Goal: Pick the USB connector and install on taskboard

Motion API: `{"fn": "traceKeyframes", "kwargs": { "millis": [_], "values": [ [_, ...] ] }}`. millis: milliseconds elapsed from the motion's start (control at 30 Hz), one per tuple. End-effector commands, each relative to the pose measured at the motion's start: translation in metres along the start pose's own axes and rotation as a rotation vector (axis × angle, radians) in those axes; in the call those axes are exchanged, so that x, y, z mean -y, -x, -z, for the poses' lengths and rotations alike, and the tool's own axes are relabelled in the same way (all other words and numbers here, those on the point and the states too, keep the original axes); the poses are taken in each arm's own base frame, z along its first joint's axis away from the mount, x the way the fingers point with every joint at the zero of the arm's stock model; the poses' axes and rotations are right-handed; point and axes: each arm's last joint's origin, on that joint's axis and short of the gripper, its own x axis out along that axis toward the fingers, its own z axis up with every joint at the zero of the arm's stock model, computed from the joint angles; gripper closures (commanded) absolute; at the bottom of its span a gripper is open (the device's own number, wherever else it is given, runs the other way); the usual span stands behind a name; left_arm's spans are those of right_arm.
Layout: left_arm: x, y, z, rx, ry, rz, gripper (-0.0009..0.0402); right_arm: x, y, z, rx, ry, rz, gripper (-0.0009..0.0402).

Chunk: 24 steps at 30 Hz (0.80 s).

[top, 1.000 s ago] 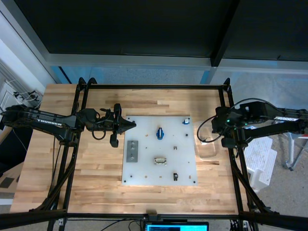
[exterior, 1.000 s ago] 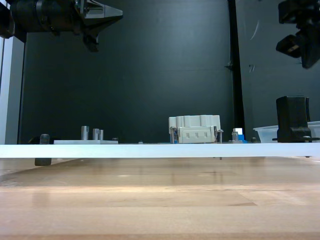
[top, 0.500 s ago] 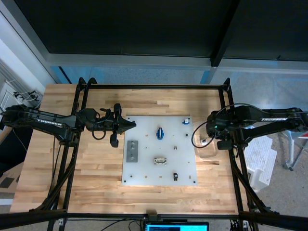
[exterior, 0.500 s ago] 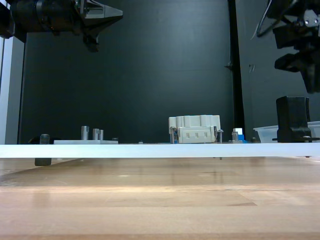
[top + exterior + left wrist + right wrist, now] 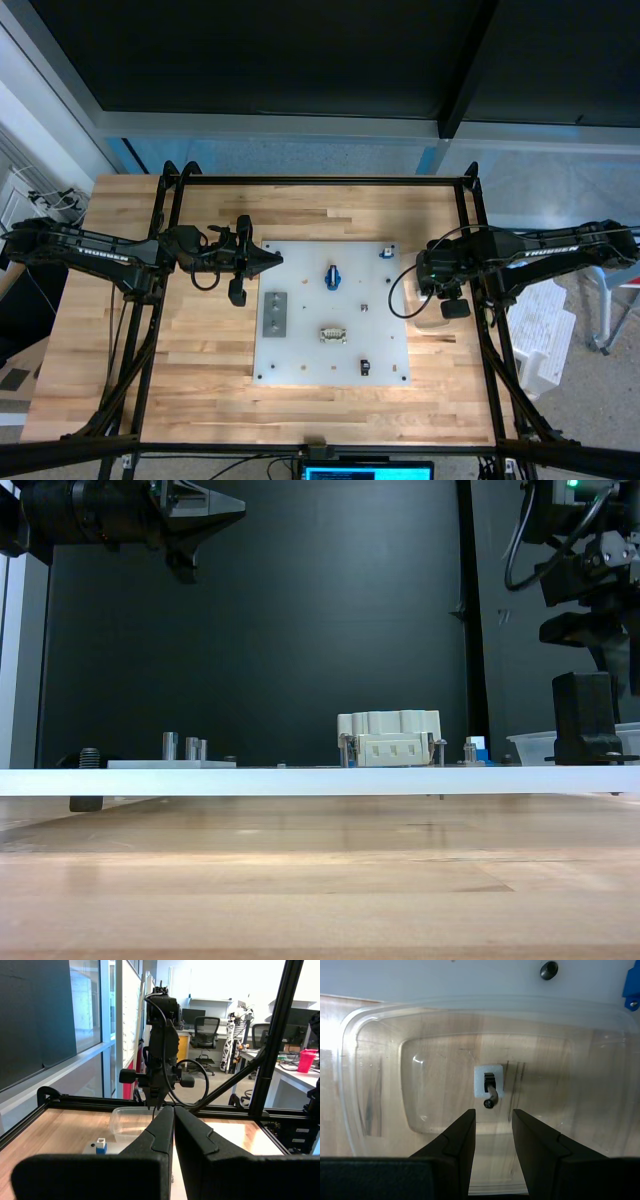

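Observation:
The USB connector is a tiny dark plug that lies against a small white square piece on the floor of the clear tray. My right gripper points straight down over it, open, with the plug just ahead of the gap between the fingers. From above, that gripper hangs over the tray, right of the white taskboard. My left gripper hovers shut at the board's far left corner, holding nothing; the left wrist view shows its fingertips pressed together.
The board carries a blue knob, a grey two-hole block, a silvery connector and a black socket. A small blue-and-white piece sits at its far right corner. Black frame rails border the table.
The right arm has swung inward and down, so its gripper now points into the clear tray over the plug. The left arm has not moved.

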Motion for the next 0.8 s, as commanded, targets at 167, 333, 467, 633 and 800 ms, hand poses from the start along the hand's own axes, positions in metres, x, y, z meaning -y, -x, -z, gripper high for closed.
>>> {"fn": "traceKeyframes", "kwargs": {
  "millis": [167, 333, 467, 633, 800],
  "values": [
    [0.0, 0.0, 0.0, 0.0, 0.0, 0.0, 0.0393, -0.001, -0.01, -0.007, -0.023, 0.018, -0.002, 0.0295],
    [0.0, 0.0, 0.0, 0.0, 0.0, 0.0, 0.0393, -0.001, -0.018, -0.012, -0.038, 0.035, -0.009, 0.0295],
    [0.0, 0.0, 0.0, 0.0, 0.0, 0.0, 0.0393, -0.002, -0.023, -0.015, -0.054, 0.044, -0.015, 0.0295],
    [0.0, 0.0, 0.0, 0.0, 0.0, 0.0, 0.0393, -0.002, -0.028, -0.017, -0.066, 0.047, -0.016, 0.0295],
    [0.0, 0.0, 0.0, 0.0, 0.0, 0.0, 0.0393, -0.002, -0.033, -0.019, -0.091, 0.05, -0.018, 0.0295]
  ]
}}
